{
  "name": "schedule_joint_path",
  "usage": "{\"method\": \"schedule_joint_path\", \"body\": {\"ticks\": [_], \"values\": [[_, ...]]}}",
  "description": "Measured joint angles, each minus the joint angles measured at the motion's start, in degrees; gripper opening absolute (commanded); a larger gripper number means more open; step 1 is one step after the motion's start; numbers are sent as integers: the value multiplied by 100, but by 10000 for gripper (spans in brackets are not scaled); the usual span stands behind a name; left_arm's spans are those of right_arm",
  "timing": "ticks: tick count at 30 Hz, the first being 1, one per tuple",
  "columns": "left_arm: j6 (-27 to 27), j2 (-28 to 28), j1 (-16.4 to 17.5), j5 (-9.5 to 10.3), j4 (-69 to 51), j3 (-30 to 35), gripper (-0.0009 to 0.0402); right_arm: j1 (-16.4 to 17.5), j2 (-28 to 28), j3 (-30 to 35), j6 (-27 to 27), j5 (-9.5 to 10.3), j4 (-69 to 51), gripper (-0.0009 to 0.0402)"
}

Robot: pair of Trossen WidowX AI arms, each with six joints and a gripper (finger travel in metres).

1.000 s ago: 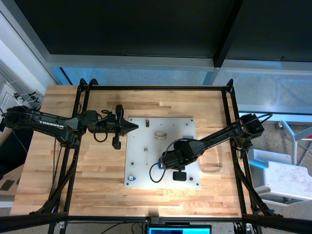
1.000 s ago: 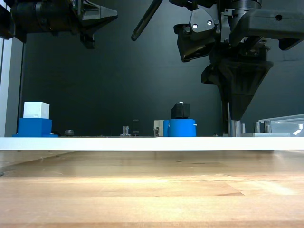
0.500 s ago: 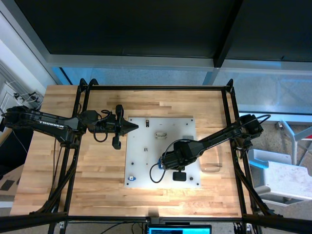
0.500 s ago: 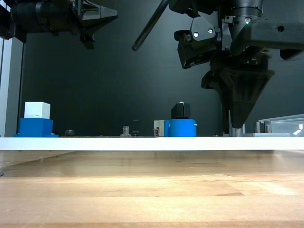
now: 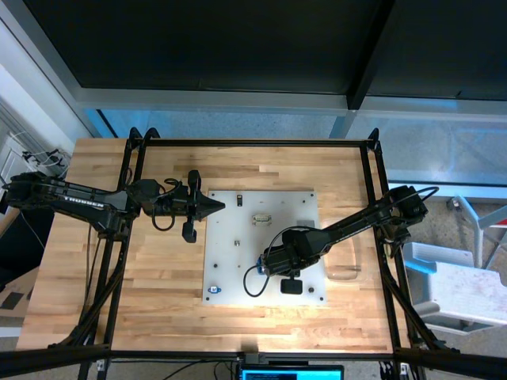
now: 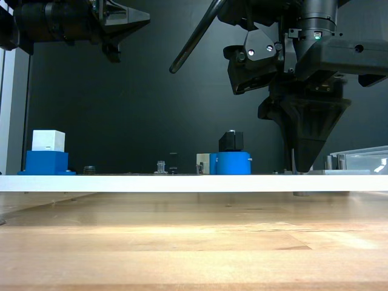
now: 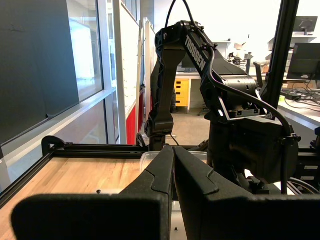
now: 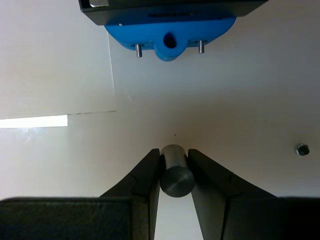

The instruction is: Pick the 16mm cylinder and place it in the taskboard

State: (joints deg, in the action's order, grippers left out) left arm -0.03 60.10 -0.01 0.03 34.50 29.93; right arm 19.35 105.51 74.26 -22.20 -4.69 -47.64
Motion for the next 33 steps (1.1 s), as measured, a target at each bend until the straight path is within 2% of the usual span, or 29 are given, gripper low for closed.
{"method": "schedule_joint_path", "body": {"ticks": [19,25,33], "values": [[0,0,0,0,0,2,0,7,0,2,-103,24,17,202],[0,0,0,-2,2,2,0,13,-55,17,-103,24,11,221],[0,0,0,-2,2,2,0,26,-142,20,-103,24,-116,220]]}}
